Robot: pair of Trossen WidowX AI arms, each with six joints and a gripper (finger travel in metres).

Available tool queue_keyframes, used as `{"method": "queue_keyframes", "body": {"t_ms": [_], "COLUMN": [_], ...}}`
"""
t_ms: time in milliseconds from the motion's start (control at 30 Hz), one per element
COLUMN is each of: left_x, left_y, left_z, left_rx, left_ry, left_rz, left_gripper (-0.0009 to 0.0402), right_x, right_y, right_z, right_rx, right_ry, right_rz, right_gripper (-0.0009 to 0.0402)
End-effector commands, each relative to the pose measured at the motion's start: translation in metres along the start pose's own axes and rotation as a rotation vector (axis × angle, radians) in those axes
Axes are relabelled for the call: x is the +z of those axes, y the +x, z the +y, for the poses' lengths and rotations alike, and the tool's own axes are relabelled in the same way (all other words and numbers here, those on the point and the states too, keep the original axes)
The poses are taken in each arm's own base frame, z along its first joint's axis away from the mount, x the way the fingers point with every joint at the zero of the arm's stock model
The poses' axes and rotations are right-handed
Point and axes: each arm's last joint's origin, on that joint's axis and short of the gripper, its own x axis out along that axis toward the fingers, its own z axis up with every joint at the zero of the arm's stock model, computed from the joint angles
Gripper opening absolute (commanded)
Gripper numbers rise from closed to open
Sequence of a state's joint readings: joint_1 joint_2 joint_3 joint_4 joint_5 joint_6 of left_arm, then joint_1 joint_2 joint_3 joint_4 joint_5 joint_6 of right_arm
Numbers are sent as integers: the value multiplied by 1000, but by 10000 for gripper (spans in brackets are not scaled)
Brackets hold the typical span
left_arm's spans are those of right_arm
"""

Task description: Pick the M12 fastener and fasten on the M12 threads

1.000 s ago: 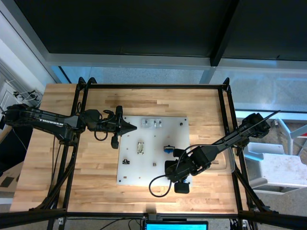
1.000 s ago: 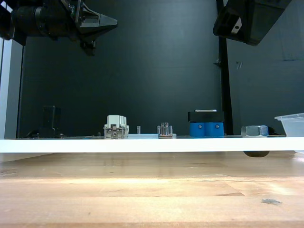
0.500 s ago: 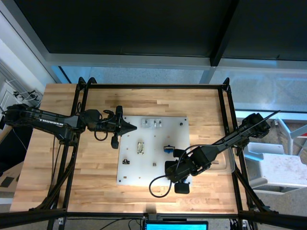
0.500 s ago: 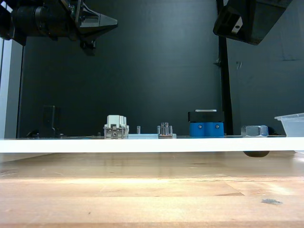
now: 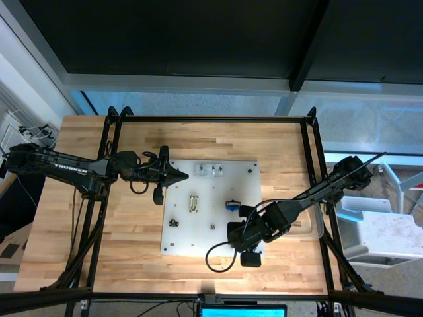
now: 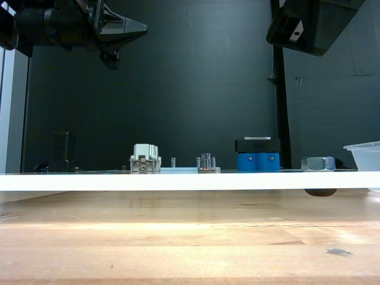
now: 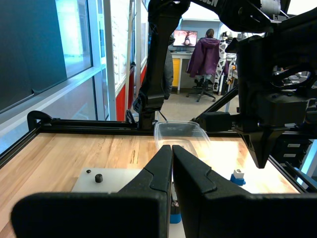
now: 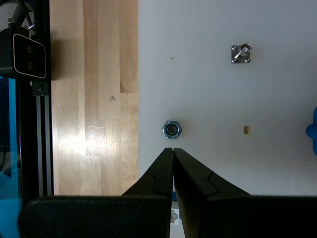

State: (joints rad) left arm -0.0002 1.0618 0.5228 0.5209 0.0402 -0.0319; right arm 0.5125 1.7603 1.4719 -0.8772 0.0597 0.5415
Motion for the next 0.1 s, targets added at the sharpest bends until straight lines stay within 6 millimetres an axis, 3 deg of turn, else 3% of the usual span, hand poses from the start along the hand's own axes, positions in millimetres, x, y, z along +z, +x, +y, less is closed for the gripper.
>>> {"method": "queue_keyframes", "body": {"t_ms": [33,100], "left_x": [0,0], "left_y": [0,0], "left_z": [0,0], "left_rx": [0,0], "left_ry": [0,0], "left_rz": [0,0], "left_gripper": [0,0], "right_x": [0,0], "right_y": [0,0], "right_z": [0,0], "right_rx": [0,0], "right_ry": [0,0], "right_rz": [0,0], "right_gripper": [0,0]}}
